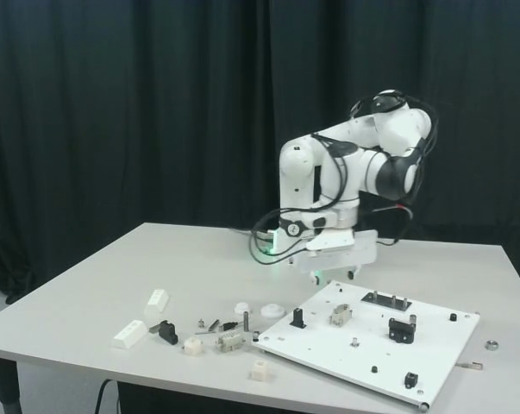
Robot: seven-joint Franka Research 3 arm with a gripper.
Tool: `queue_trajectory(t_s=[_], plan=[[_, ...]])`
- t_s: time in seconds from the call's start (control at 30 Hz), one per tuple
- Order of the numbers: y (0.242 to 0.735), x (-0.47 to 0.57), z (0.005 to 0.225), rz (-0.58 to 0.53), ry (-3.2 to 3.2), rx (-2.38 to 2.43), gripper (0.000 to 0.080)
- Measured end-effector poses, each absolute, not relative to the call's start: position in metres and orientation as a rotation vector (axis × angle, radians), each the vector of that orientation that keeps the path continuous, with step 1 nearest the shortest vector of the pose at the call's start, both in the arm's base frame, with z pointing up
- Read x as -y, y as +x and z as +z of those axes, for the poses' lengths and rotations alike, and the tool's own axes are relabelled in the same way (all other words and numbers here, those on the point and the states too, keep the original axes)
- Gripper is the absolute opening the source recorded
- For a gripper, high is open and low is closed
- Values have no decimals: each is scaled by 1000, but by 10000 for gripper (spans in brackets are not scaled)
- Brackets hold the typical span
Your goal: Remove round peg 4.
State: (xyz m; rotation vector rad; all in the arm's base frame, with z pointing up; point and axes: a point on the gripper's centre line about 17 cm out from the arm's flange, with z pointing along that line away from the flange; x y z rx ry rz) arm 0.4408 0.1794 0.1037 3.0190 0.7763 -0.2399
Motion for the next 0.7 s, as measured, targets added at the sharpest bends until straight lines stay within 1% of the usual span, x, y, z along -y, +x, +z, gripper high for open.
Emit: queue_trajectory(t_s=[0.3,0.7], plan=[[439,-245,106,-166,3090,-686,800],[460,-316,101,-28,3160,-611,800]])
